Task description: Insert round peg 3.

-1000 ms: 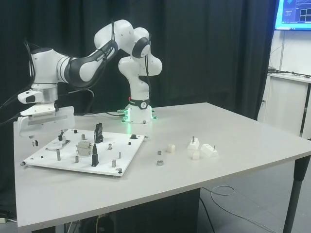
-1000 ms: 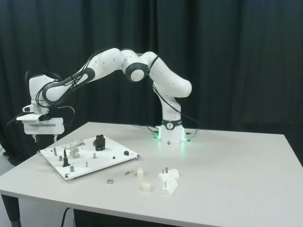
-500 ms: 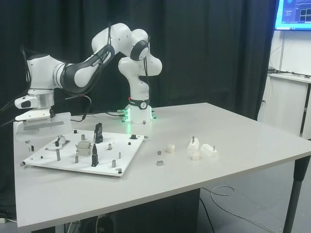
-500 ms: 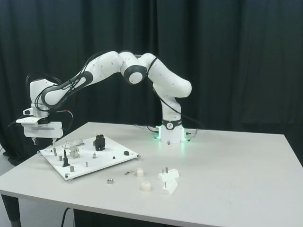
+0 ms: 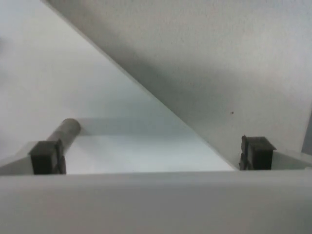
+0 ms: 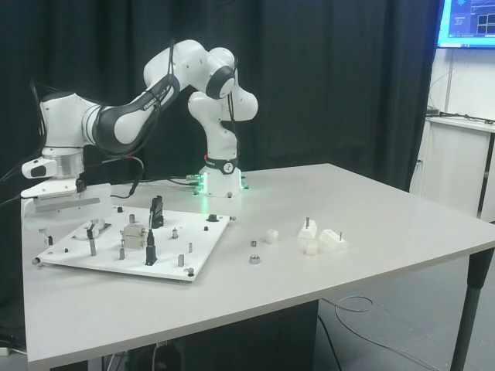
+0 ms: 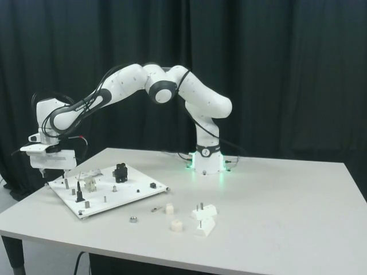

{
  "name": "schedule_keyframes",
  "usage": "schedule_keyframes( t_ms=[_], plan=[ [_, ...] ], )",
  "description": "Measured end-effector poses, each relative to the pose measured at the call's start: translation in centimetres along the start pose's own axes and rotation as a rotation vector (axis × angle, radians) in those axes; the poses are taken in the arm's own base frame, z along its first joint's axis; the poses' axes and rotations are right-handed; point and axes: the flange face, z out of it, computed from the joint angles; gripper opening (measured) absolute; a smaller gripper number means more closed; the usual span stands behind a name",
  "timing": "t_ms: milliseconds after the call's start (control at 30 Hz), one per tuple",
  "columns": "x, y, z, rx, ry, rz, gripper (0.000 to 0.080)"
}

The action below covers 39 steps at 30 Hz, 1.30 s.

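Note:
My gripper (image 5: 152, 155) is open, its two black fingertips (image 5: 47, 157) set wide apart with nothing between them. A short grey round peg (image 5: 66, 133) shows right beside one fingertip, apart from the other; I cannot tell whether it touches. Below the gripper run the corner of the white assembly board (image 5: 73, 78) and the grey table (image 5: 219, 68). In the room views the gripper (image 6: 50, 202) (image 7: 50, 167) hovers at the far-left corner of the board (image 6: 203, 232) (image 7: 133, 187), which carries several small pegs and fixtures.
Black fixtures (image 6: 156, 210) and a grey block (image 6: 134, 234) stand on the board. To its right on the table lie a nut (image 6: 253, 258) and white blocks (image 6: 322, 236). The arm's base (image 6: 220, 176) glows green at the back.
The gripper has drifted left, from over the board's left part out to its far-left corner, and the arm has stretched further that way.

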Motion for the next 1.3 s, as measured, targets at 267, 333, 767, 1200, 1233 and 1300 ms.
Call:
schedule_keyframes(
  t_ms=[267,333,767,1200,1233,1300],
  plan=[
    [-0.1,0.3,0.5,0.002,-0.006,0.006,0.0800],
    [-0.2,0.3,0.6,0.003,-0.006,0.007,0.0800],
    [-0.1,0.1,0.6,0.021,-0.002,0.015,0.0800],
    [-0.1,-0.3,1.3,0.038,0.002,0.021,0.0800],
    [0.0,-0.3,1.3,0.038,0.003,0.021,0.0800],
    [0.1,-0.4,1.2,0.039,0.007,0.021,0.0800]
  ],
)
